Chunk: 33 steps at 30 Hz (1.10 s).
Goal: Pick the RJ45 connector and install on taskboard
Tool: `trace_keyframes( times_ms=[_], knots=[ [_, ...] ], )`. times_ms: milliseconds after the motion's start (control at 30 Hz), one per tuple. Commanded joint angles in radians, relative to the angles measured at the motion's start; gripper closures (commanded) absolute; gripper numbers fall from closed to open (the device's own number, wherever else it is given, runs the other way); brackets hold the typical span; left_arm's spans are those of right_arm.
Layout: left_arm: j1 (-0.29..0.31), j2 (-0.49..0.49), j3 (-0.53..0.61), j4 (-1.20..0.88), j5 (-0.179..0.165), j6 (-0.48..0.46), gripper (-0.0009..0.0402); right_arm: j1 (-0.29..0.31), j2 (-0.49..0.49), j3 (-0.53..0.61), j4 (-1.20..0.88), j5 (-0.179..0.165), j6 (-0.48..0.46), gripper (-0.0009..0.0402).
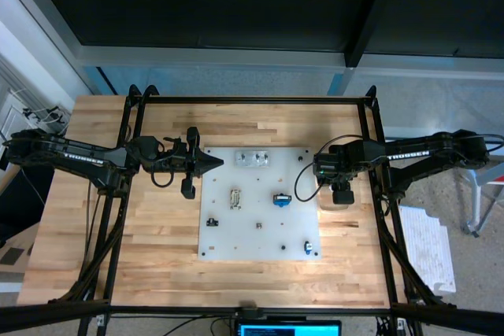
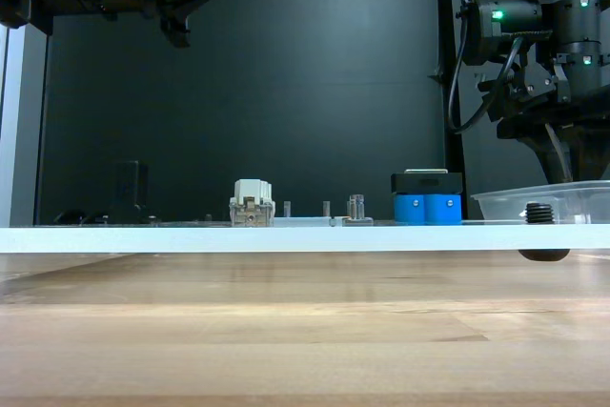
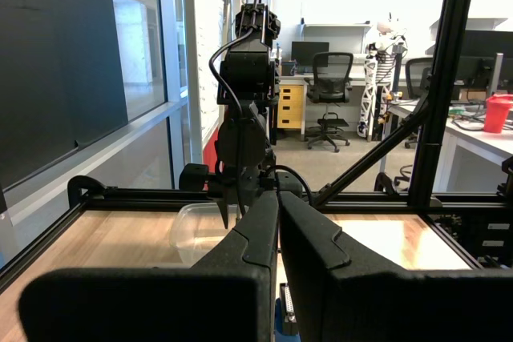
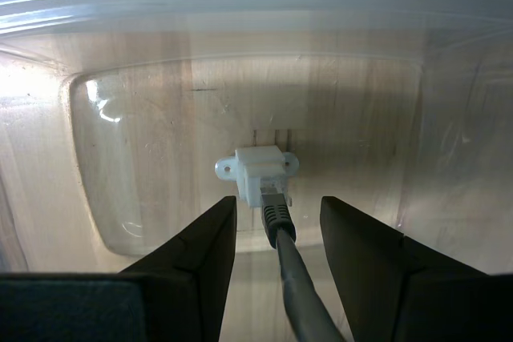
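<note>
The RJ45 connector (image 4: pixel 258 167), a small whitish plug on a grey cable, lies on the floor of a clear plastic tub (image 1: pixel 337 201) just right of the taskboard (image 1: pixel 236 245). My right gripper (image 4: pixel 278 203) hangs open over the tub, pointing down. Its two fingertips stand either side of the cable just short of the plug, without touching it. The low view shows the same gripper (image 2: pixel 560 171) dipping into the tub (image 2: pixel 572 199). My left gripper (image 1: pixel 220 163) is shut and empty, held high over the board's left edge and pointing right.
The board carries a blue fitting (image 1: pixel 280 199), a whitish socket (image 1: pixel 234 198), a clear block (image 1: pixel 253 159) and a small blue part (image 1: pixel 311 249). Black frame rails (image 1: pixel 252 100) border the wooden table. A laptop (image 1: pixel 288 327) sits at the near edge.
</note>
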Motion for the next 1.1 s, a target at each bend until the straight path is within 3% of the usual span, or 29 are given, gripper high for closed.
trace_keyframes(
  times_ms=[33,733,1100],
  knots=[
    [0.000,0.000,0.000,0.000,0.000,0.000,0.0393,0.000,0.002,0.000,0.000,-0.001,0.001,0.0264],
    [0.000,0.000,0.000,0.000,0.000,0.000,0.0393,0.000,0.002,0.002,-0.002,-0.005,0.001,0.0373],
    [0.000,0.000,0.000,0.000,0.000,0.000,0.0393,0.000,-0.003,0.008,-0.006,-0.006,0.000,0.0390]
  ],
)
